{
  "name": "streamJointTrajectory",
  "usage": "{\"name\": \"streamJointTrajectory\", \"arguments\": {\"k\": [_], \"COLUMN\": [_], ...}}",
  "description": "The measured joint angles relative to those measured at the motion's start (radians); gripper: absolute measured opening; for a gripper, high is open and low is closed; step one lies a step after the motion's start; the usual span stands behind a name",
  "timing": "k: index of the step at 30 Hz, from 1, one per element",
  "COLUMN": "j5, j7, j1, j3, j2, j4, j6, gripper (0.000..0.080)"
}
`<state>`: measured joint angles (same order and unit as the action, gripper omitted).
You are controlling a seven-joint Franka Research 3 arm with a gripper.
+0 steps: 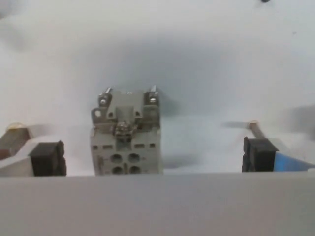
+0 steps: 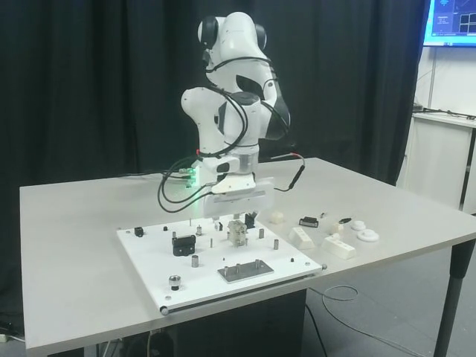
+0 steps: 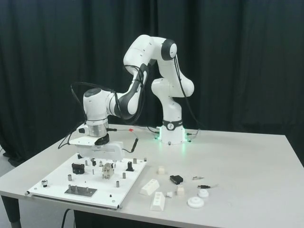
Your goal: Remove waterproof.
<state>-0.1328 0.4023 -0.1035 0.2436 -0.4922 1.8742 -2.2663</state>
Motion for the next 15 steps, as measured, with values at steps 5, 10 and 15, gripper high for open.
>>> {"name": "streamJointTrajectory", "arguments": {"k": [5, 10, 15], "j5": [-0.019, -0.019, -0.019], "j7": [-0.024, -0.049, -0.062], "j1": [0.007, 0.016, 0.025], "j3": [0.0, 0.0, 0.0], "j2": [0.017, 0.038, 0.061], "j4": [0.043, 0.084, 0.128], "j6": [-0.044, -0.085, -0.132], "gripper": [0.08, 0.08, 0.08]}}
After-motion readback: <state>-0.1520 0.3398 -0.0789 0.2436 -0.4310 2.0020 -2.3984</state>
